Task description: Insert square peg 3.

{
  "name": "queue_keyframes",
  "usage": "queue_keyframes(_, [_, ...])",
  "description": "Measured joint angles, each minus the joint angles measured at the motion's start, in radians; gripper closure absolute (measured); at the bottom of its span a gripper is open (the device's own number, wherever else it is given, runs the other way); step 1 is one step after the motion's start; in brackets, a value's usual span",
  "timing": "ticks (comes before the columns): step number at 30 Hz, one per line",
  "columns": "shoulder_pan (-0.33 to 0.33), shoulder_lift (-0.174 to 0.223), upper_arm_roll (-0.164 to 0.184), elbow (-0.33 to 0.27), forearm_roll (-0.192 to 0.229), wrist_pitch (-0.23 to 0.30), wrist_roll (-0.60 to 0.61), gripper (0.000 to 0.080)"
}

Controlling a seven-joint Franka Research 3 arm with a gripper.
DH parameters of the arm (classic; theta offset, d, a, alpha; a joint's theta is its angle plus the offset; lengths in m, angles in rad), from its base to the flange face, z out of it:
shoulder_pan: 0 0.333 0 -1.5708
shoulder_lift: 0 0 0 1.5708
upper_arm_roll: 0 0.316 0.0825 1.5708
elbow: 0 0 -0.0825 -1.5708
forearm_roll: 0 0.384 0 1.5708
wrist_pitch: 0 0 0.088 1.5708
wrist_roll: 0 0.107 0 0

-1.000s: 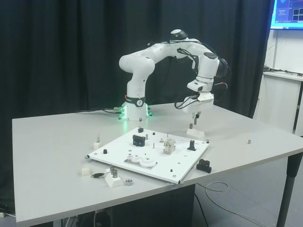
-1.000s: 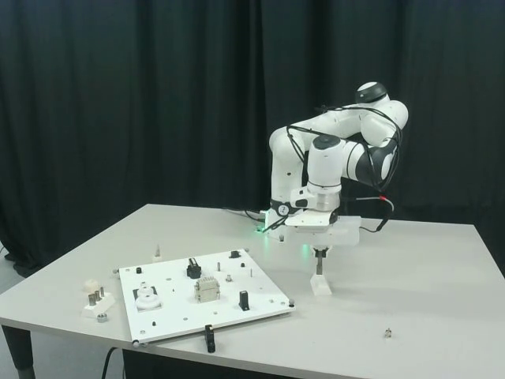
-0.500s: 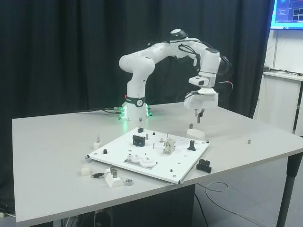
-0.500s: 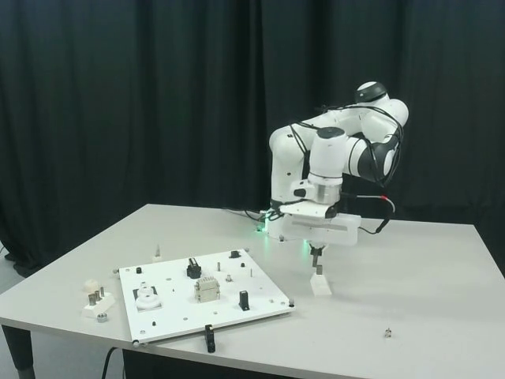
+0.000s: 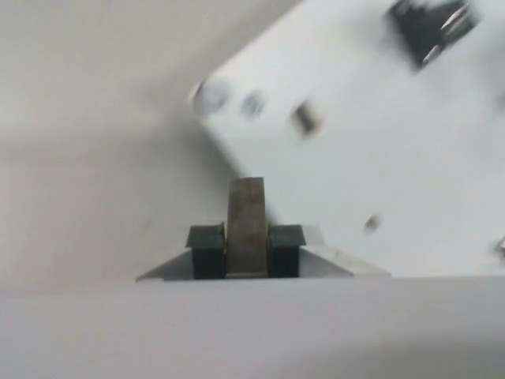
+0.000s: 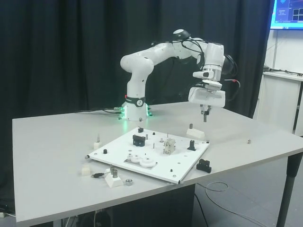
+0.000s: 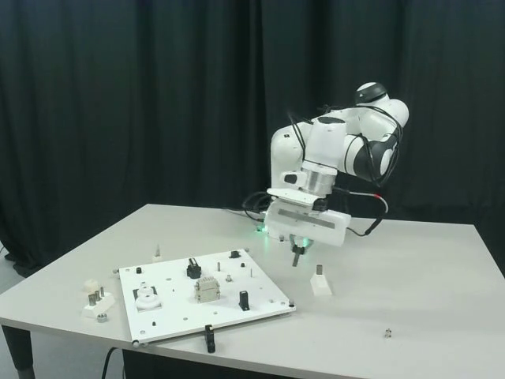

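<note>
Jaws stand clamped on the square peg point(image 5: 246, 225), one black fingertip pressed to each of its flat sides, so the peg pokes out lengthwise from between them. From the room cameras the peg point(image 6: 204, 116) hangs upright under the gripper point(image 7: 297, 254), held in the air well above the grey table point(image 6: 57, 137). Below and just to one side stands a small white holder block point(image 7: 320, 284) with a short post on it, resting on the table beside the white assembly board point(image 6: 189, 158). In the wrist view a corner of that board point(image 5: 347, 158) lies under the peg tip.
</note>
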Motion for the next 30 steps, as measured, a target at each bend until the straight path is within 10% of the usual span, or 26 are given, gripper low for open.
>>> queue_keyframes(18, [-0.365,0.005,0.063,0.265,-0.004,0.035,0.045,0.0693])
queue_keyframes(30, [-0.537,0.015,0.080,0.397,-0.004,-0.061,0.204,0.0693])
